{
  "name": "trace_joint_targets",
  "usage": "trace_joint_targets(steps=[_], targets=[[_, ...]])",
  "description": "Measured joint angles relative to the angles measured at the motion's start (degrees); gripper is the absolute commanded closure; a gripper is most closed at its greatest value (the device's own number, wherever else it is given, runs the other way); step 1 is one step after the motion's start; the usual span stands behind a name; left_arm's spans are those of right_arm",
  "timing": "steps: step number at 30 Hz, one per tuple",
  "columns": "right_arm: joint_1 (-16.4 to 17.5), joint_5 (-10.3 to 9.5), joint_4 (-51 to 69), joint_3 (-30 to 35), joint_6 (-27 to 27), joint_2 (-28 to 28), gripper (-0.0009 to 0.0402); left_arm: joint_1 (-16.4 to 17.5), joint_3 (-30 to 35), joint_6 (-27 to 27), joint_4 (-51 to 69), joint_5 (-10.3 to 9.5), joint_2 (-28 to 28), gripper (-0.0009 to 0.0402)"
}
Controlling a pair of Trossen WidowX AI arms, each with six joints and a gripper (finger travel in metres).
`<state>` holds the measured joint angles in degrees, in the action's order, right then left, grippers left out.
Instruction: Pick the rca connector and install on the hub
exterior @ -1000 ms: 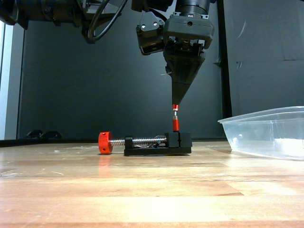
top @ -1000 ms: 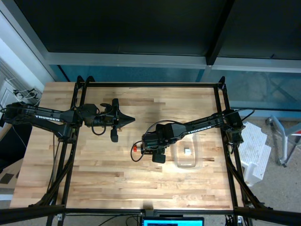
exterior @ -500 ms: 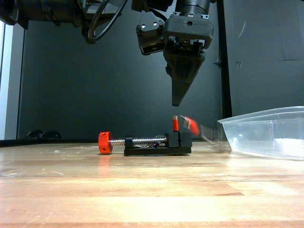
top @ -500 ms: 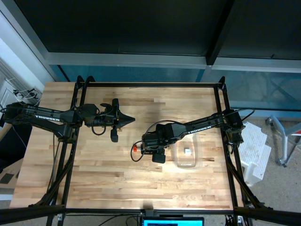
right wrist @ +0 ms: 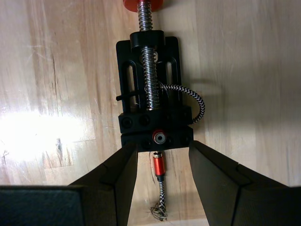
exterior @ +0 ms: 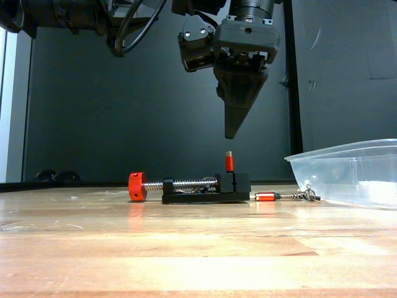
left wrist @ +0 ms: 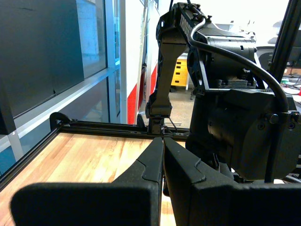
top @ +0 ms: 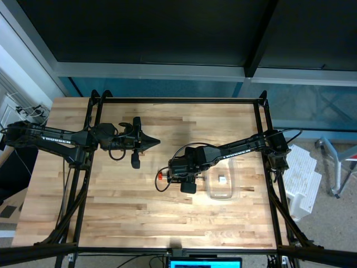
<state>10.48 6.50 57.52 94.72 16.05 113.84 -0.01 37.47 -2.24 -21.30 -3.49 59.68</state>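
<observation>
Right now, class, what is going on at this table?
The right hand hangs open above the hub, holding nothing. The rca connector, a red plug on a short braided lead, lies flat on the table between the hub and the clear tray, not plugged in. The left hand is shut and parked to the left.

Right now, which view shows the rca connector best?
Right wrist view: connector lies on the table beside the hub. Low view shows it side-on; high and left wrist views miss it. Right gripper hovers open above the hub; left gripper parked at left, shut.
</observation>
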Motion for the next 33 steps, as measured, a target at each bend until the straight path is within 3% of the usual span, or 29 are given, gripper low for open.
trace_joint_targets(steps=[11,33], targets=[[1.99,0.61,-3.30,-10.36,-2.95,-2.62,0.0244,0.00,0.00,-0.02,0.00,0.02,0.02,0.0393],[1.62,-1.60,-10.36,-21.97,-7.45,-4.68,0.0244,0.00,0.00,0.00,0.00,0.00,0.02,0.0393]])
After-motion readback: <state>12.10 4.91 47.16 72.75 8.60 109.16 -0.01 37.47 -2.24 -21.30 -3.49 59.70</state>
